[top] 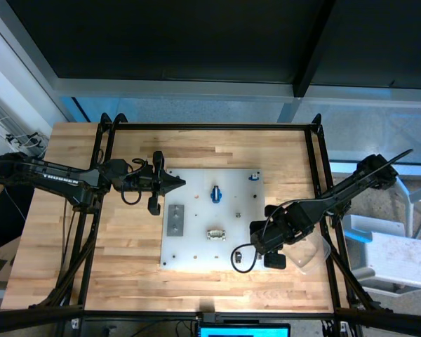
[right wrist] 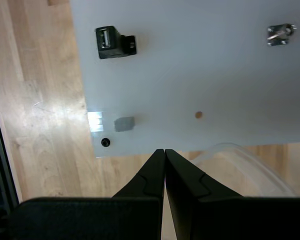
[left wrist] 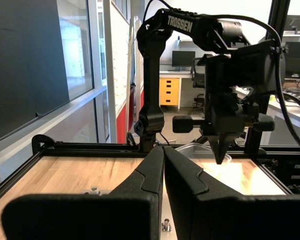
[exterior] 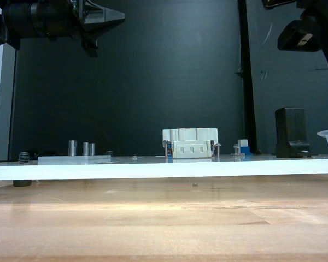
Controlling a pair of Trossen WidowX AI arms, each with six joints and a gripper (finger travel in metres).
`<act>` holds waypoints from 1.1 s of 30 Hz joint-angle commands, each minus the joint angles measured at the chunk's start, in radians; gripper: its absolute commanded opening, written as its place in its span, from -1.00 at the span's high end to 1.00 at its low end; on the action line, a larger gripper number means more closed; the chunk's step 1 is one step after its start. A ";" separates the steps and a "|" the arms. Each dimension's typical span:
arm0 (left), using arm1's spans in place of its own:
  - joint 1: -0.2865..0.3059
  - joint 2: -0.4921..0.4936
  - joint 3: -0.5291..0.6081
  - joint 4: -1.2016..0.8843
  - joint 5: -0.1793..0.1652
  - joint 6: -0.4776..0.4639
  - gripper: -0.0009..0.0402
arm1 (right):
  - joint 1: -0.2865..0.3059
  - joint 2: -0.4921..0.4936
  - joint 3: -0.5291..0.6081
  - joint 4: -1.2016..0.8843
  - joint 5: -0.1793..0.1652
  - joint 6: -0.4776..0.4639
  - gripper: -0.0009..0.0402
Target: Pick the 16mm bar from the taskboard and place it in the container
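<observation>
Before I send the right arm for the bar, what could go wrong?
The right gripper, above the near right corner of the taskboard, is shut; it must open before descending. Pegs cluster on the grey block, inviting a wrong grab. The left gripper hangs beyond that block, risking contact.

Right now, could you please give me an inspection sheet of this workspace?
Surface: wooden table.
Job's things: taskboard lies flat on it; container sits beside its right edge; 16mm bar cannot be singled out.
Clutter: nothing seen.
Grippers: left pincer shut, raised over the board's far-left part; right pincer shut, above the board's near-right corner.
Cables: black loop at the right arm.
Surroundings: black frame around the table.
</observation>
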 commanded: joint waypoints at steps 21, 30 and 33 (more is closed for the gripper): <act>0.000 0.000 0.000 0.000 0.000 0.000 0.96 | 0.047 0.123 0.073 0.006 0.010 0.024 0.33; 0.000 0.000 0.000 0.000 0.000 0.000 0.96 | 0.065 0.152 0.073 0.008 0.014 0.023 -0.08; 0.000 0.000 0.000 0.000 0.000 0.000 0.96 | 0.068 0.153 0.072 0.010 0.048 0.022 -0.15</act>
